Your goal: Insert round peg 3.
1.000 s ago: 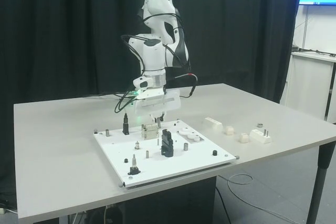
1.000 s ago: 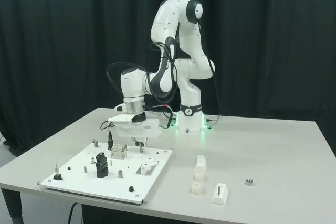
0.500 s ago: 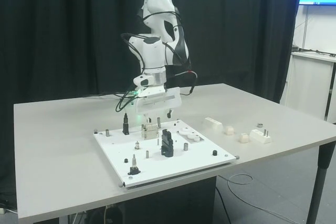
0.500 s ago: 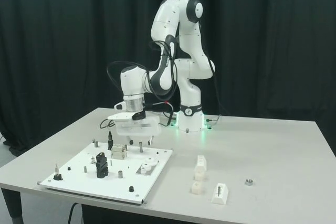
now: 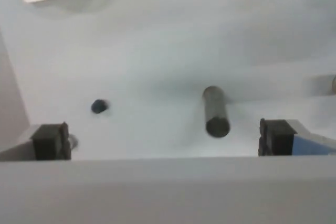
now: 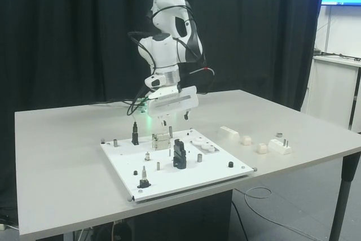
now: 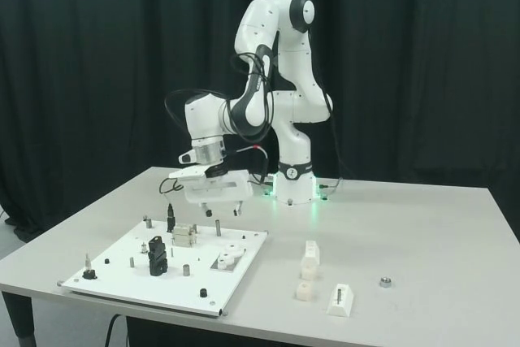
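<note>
The round peg [image 5: 216, 112] stands upright in the white board [image 6: 186, 167], near its far edge at about 12 o'clock. The claw [image 6: 174, 119] hangs above it, wide open, holding and touching nothing. A good finish is rising straight up, clear of the peg.

Round peg 3 [image 5: 216, 112] is a short grey metal cylinder, standing upright in the white board [image 5: 157, 61], free of the pincer. I see it in the wrist view, dark flat top end facing the camera. In the room views it's the small pin [image 7: 218, 227] near the board's far edge.
</note>
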Controlling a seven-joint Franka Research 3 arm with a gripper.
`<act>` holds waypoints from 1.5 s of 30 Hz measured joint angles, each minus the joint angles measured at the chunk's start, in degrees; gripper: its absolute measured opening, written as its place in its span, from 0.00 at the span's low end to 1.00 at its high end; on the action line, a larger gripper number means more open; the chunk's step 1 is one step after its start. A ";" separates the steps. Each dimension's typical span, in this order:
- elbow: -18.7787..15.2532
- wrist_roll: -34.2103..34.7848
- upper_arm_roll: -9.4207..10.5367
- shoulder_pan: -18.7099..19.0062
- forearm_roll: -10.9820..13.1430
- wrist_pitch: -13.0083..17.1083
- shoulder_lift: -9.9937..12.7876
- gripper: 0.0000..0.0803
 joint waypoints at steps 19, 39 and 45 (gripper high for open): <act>-0.60 2.41 0.32 0.74 0.00 -4.64 -0.83 1.00; -0.52 3.46 0.36 1.67 0.00 -3.74 -0.83 1.00; -0.52 3.54 0.36 1.67 0.00 -3.30 -0.83 1.00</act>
